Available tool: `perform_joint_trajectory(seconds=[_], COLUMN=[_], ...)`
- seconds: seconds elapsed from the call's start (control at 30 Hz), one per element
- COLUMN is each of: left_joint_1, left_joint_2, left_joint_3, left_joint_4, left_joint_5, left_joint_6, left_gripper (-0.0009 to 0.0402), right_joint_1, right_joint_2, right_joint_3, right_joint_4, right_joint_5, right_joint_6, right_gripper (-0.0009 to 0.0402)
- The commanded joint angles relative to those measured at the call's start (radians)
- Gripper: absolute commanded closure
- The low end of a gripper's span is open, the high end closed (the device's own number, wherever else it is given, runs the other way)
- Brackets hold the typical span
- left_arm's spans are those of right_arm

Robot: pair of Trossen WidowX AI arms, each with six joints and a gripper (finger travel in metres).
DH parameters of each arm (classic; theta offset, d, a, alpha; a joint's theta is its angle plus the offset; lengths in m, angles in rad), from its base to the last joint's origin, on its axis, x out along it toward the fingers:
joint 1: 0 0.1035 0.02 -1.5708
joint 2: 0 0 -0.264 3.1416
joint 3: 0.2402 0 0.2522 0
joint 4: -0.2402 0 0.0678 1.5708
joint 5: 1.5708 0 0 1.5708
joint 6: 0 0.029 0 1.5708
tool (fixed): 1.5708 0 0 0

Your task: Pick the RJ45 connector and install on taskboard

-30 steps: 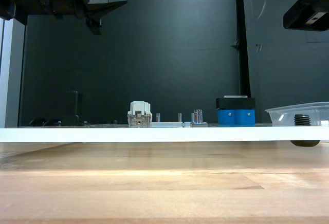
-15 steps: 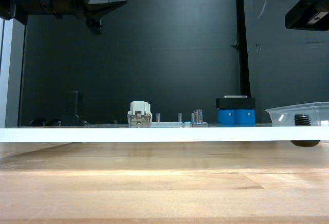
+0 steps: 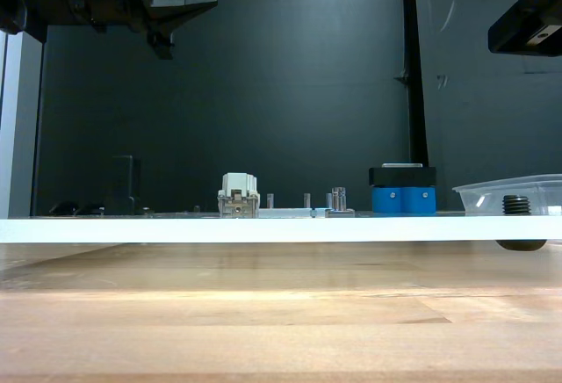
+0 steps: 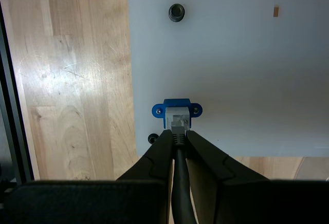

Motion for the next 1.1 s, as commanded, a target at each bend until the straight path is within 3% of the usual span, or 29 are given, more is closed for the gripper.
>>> perform_joint_trajectory(seconds=[0.03,1.1], left_joint_1=[0.000,0.000], left_joint_2=[0.000,0.000], left_joint_3=[0.000,0.000], left_joint_4=[0.000,0.000], left_joint_5=[0.000,0.000], left_joint_6=[0.000,0.000], left_gripper=[0.0393,0.0393], right_joint_1=[0.001,0.001], right_joint_2=[-0.002,0.001], right_joint_3=[0.002,-0.068], right_joint_4=[0.002,0.080], right_joint_5=[0.008,0.007], right_joint_6=[-0.002,-0.002], right_gripper=[0.0393,0.0393])
